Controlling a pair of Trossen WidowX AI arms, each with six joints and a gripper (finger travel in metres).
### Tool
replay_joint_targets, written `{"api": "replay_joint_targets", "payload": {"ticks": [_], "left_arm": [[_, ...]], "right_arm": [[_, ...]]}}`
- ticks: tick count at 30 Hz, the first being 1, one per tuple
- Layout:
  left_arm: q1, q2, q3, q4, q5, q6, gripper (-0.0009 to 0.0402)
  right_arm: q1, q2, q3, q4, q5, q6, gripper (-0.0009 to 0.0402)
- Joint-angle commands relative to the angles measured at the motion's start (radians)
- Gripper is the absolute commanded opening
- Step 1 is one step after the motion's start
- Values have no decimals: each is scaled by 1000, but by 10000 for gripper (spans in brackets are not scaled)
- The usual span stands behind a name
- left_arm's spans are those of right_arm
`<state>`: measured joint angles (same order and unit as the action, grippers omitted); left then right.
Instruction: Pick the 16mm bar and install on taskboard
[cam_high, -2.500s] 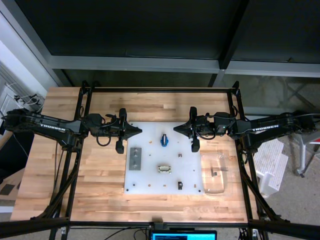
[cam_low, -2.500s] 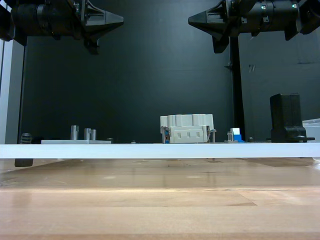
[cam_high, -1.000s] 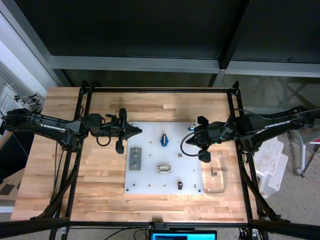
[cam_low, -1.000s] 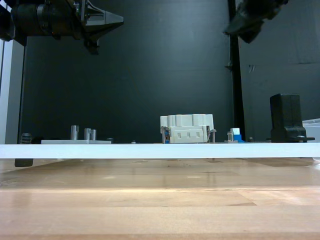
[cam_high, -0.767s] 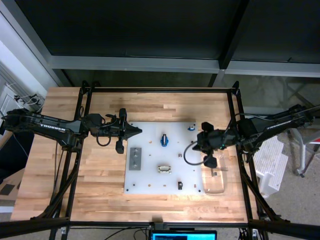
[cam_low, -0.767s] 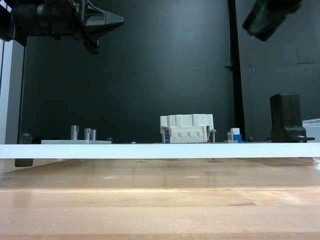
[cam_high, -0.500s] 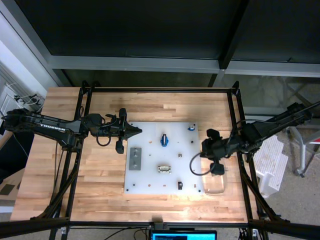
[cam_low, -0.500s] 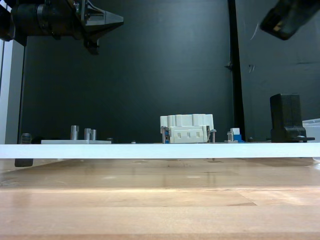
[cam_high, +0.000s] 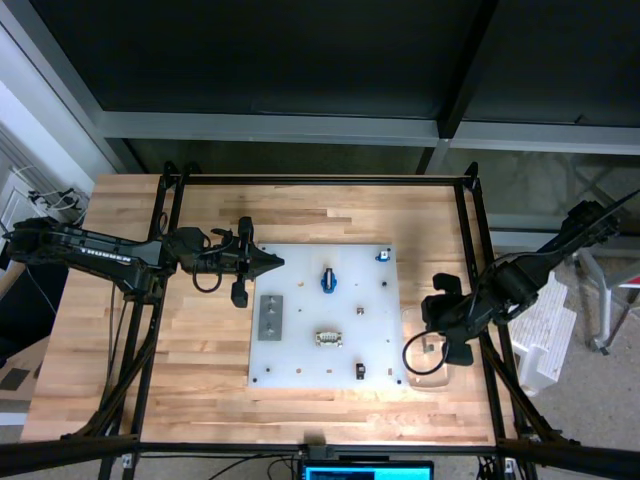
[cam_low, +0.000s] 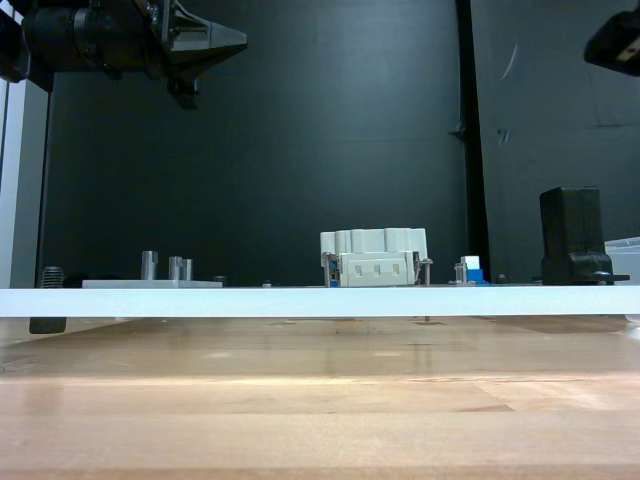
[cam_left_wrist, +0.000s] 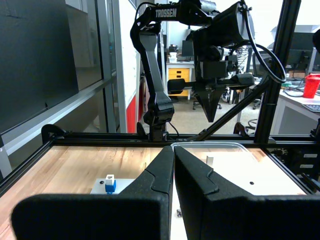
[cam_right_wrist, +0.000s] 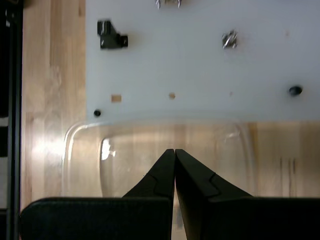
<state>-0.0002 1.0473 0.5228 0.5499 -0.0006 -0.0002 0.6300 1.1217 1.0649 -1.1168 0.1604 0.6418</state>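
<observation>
The task looks barely begun, pick and insertion both remaining: the 16mm bar (cam_high: 428, 347) sits ungrasped in the clear tray (cam_right_wrist: 75, 131) beside the taskboard (cam_high: 300, 340), under the right gripper (cam_right_wrist: 174, 151), fingers together, while the left gripper (cam_left_wrist: 173, 148), likewise closed, hangs above the taskboard's far-left corner.

Two black grippers are hovering: the left gripper (cam_high: 278, 262) by the far-left corner of one large white square plastic taskboard (cam_high: 300, 350), the right gripper (cam_right_wrist: 174, 150) over one clear rounded plastic tray (cam_right_wrist: 220, 150). The taskboard is carrying one grey rectangular metal block (cam_high: 271, 316) and one blue knob (cam_high: 329, 280).
</observation>
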Motion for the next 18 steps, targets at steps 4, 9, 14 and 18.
{"api": "replay_joint_targets", "payload": {"ticks": [4, 9, 14, 18], "left_arm": [[0, 0, 0, 0, 0, 0, 0], [0, 0, 0, 0, 0, 0, 0], [0, 0, 0, 0, 0, 0, 0], [0, 0, 0, 0, 0, 0, 0]], "right_arm": [[53, 1, -2, -39, -4, 41, 0], [86, 11, -6, -79, -8, 58, 0], [103, 56, -10, -107, -41, 57, 0], [107, 80, -10, -106, -49, 57, 2]]}}
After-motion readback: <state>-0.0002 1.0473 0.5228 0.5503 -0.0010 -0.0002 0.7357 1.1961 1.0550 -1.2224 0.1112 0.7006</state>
